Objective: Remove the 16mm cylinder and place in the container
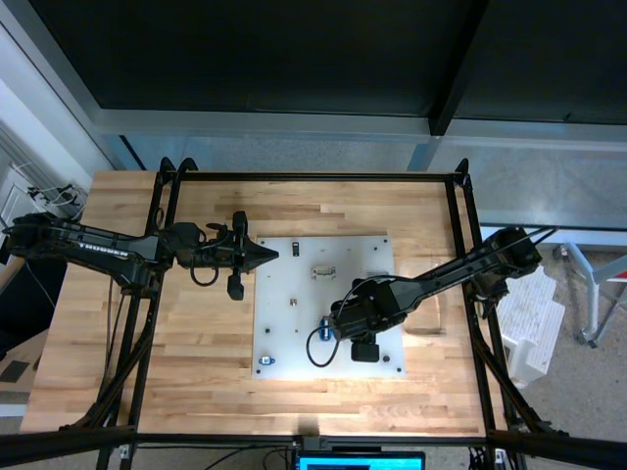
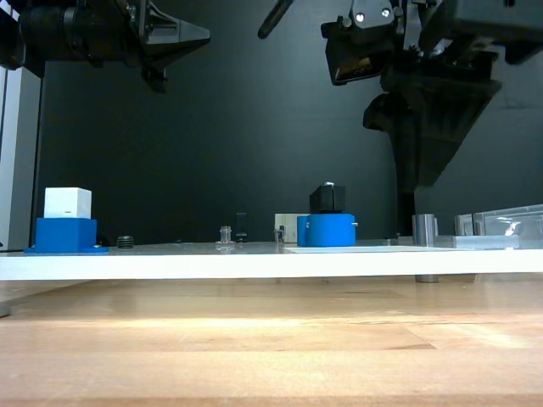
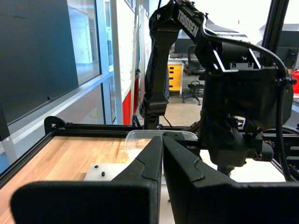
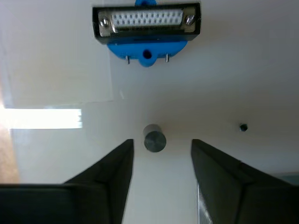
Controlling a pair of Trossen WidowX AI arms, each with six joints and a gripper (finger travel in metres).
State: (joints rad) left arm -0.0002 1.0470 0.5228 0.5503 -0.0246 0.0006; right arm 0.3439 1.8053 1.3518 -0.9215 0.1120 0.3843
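The 16mm cylinder (image 4: 154,140) stands upright in the white board (image 4: 233,70), seen end-on as a small grey disc. My right gripper (image 4: 162,142) hovers above it, open, one finger on each side and not touching it. From table height the cylinder (image 2: 423,229) is a short grey post near the board's right end, with the right arm hanging over it. The right gripper (image 1: 340,318) covers it from above. The container (image 1: 429,315) is a clear tray lying just right of the board; its rim (image 2: 507,219) shows at low right. My left gripper (image 1: 265,255) is shut, parked left of the board.
A D-sub connector on a blue mount (image 4: 146,24) sits beyond the cylinder. A blue cylindrical fitting (image 2: 330,229) with a black cap and a blue block with a white cube (image 2: 66,224) stand on the board (image 1: 294,333). A black frame (image 1: 313,177) edges the table.
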